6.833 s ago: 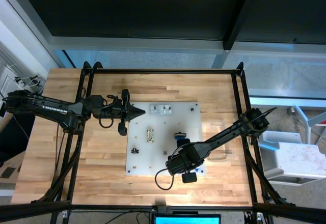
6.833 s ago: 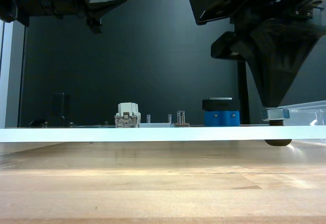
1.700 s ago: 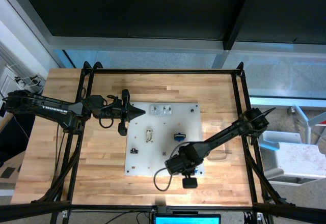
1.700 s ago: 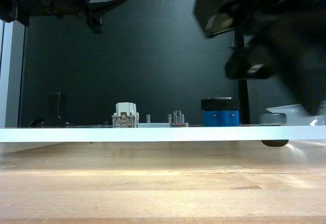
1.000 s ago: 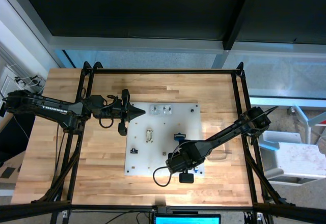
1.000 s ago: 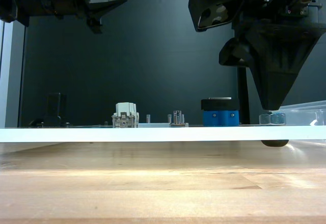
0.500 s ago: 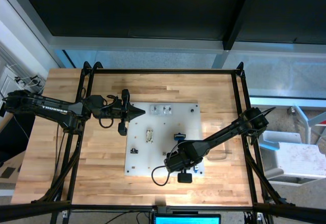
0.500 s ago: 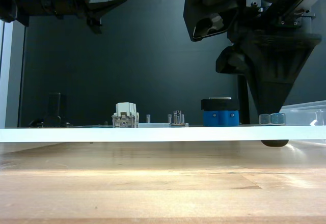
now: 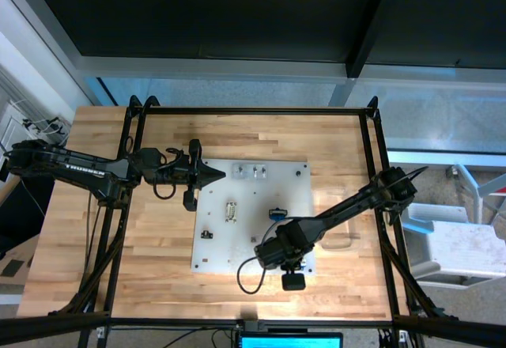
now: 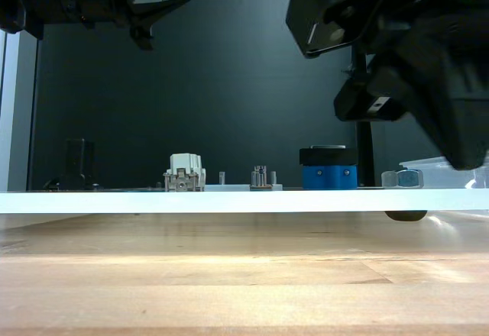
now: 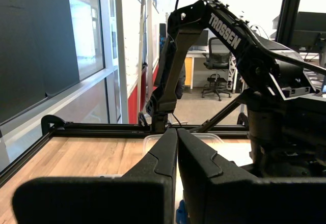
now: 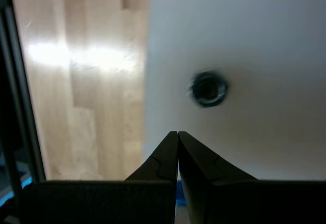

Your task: Pick the M12 fastener and fasten on the M12 threads

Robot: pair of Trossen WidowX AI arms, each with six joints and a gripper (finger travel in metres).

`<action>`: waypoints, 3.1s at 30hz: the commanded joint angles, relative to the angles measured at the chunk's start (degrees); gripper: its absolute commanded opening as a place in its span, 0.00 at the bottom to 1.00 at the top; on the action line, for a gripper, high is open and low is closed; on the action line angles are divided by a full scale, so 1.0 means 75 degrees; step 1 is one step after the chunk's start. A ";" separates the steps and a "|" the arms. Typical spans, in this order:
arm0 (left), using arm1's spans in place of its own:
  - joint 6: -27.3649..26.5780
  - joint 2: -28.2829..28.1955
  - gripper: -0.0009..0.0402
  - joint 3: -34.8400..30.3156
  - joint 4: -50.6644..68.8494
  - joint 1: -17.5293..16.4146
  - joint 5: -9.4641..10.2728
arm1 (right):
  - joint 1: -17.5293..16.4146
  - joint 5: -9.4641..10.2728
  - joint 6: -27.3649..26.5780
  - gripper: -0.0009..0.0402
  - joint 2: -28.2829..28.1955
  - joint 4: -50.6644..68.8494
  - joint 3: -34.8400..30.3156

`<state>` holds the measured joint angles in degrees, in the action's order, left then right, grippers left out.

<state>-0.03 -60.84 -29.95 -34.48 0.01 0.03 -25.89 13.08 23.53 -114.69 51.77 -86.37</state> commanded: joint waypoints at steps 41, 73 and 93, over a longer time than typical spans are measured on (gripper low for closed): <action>0.0000 -0.0003 0.02 0.0000 0.0006 -0.0003 0.0000 | -0.0035 -0.1212 0.0434 0.02 0.1405 0.0259 -0.0003; 0.0000 -0.0003 0.02 0.0000 0.0006 0.0000 0.0000 | -0.0052 -0.1207 0.0411 0.02 0.1489 0.0259 -0.0003; 0.0000 -0.0003 0.02 0.0000 0.0006 -0.0003 -0.0003 | -0.0052 -0.1207 0.0405 0.02 0.1489 0.0259 -0.0003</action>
<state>-0.03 -60.84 -29.93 -34.44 0.01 0.03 -26.26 4.03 26.50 -103.48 53.71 -86.37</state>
